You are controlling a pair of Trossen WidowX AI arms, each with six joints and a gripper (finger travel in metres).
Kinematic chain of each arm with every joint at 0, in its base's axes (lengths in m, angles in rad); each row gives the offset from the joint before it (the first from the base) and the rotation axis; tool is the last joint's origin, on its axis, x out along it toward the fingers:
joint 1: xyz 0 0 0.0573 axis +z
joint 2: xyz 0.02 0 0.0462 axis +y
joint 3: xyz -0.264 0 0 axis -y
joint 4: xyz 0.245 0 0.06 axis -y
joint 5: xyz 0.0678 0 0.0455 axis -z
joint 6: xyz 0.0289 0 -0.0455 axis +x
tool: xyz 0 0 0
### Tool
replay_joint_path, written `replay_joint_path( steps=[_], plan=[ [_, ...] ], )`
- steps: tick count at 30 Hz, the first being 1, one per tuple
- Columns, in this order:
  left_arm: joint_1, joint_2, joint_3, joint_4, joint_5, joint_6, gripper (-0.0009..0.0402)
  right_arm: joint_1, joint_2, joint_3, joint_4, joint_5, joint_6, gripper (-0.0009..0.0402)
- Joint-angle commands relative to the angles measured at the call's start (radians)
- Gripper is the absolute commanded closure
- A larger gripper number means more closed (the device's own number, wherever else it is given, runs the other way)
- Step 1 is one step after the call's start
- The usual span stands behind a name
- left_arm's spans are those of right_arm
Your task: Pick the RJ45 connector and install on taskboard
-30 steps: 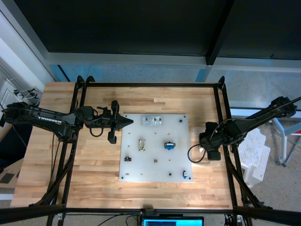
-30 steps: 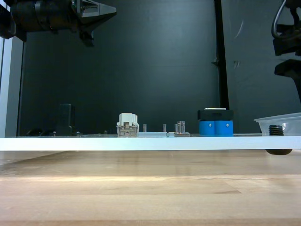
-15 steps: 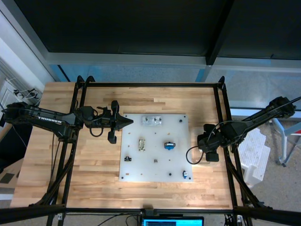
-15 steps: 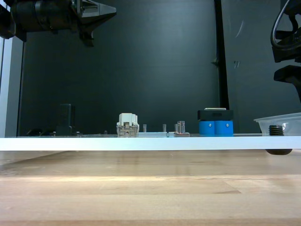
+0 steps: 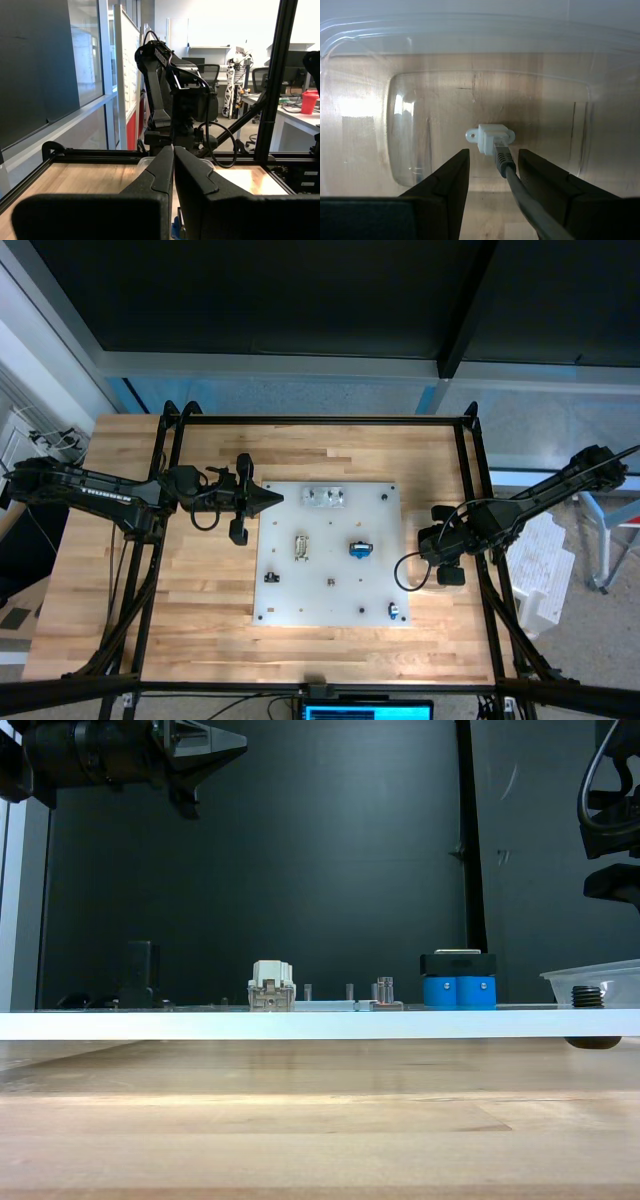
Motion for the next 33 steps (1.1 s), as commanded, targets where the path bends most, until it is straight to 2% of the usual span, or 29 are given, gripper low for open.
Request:
replay_joint_path(
  steps=[1,15,24,33],
  plan=[
    [0.0,0.0,0.0,0.0,0.0,0.0,0.0393,0.001,0.0,0.0,-0.002,0.0,-0.001,0.0284],
    [0.0,0.0,0.0,0.0,0.0,0.0,0.0393,0.004,0.0,0.003,-0.004,0.001,-0.003,0.0393],
    [0.0,0.0,0.0,0.0,0.0,0.0,0.0393,0.004,0.0,0.004,-0.006,0.0,-0.003,0.0393],
    [0.0,0.0,0.0,0.0,0.0,0.0,0.0393,0.003,-0.008,0.051,-0.063,0.001,-0.004,0.0393]
  ],
)
